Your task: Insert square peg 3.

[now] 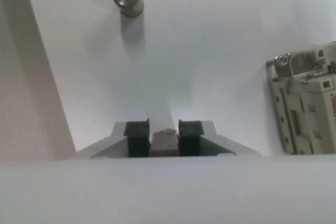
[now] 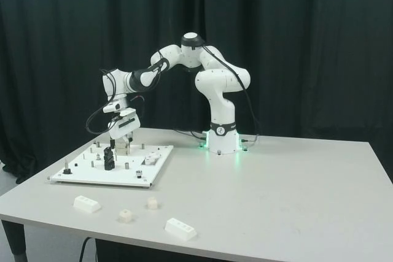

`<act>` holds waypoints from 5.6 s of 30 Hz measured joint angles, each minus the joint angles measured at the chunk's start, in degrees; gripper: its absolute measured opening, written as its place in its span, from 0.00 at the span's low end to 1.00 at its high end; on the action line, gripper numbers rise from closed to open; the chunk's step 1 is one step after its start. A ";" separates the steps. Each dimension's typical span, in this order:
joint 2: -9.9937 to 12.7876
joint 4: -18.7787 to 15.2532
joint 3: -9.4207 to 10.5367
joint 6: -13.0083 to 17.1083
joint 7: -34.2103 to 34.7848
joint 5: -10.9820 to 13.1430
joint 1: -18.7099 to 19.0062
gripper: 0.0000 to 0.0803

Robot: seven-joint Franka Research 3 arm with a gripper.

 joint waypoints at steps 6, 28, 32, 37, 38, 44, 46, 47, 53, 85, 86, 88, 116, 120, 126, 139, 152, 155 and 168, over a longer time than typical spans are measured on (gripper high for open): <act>0.00 0.04 0.00 0.05 0.00 -0.10 0.00 0.14; 0.00 0.23 -0.06 0.21 -0.12 -0.98 0.00 0.14; 0.00 0.18 -0.05 0.20 -0.29 -0.97 -0.01 0.14; 0.00 0.09 -0.02 0.20 -0.58 -0.93 0.00 0.14; 0.00 0.07 -0.01 0.20 -0.64 -0.93 0.00 0.14; 0.00 0.02 0.02 0.12 -0.86 -0.93 0.00 0.14; 0.00 0.01 0.02 0.11 -0.93 -0.93 0.00 0.14; 0.00 0.00 0.02 0.11 -0.97 -0.93 0.00 0.14; 0.00 -0.06 0.03 0.11 -1.04 -0.91 0.00 0.14; 0.00 -0.80 0.46 -1.46 -1.04 -0.66 -0.01 0.14; 0.00 -0.84 0.47 -1.57 -1.04 -0.65 -0.02 0.14; 0.01 -0.90 0.49 -1.66 -1.04 -0.66 -0.05 0.14; 0.02 -0.87 0.40 -0.82 -1.04 -0.75 -0.21 0.14; 0.02 -0.78 0.40 -0.70 -1.04 -0.80 -0.21 0.14; 0.02 -0.65 0.28 -0.44 -1.04 -0.96 -0.21 0.14; 0.02 -0.65 0.24 -0.40 -1.04 -0.95 -0.21 0.14; 0.02 -0.64 0.24 -0.47 -3.18 -0.96 -0.21 0.14; 0.03 -0.63 0.26 -0.52 -4.17 -0.96 -0.21 0.14; 0.02 -0.58 0.28 -0.49 -7.47 -1.09 -0.10 0.14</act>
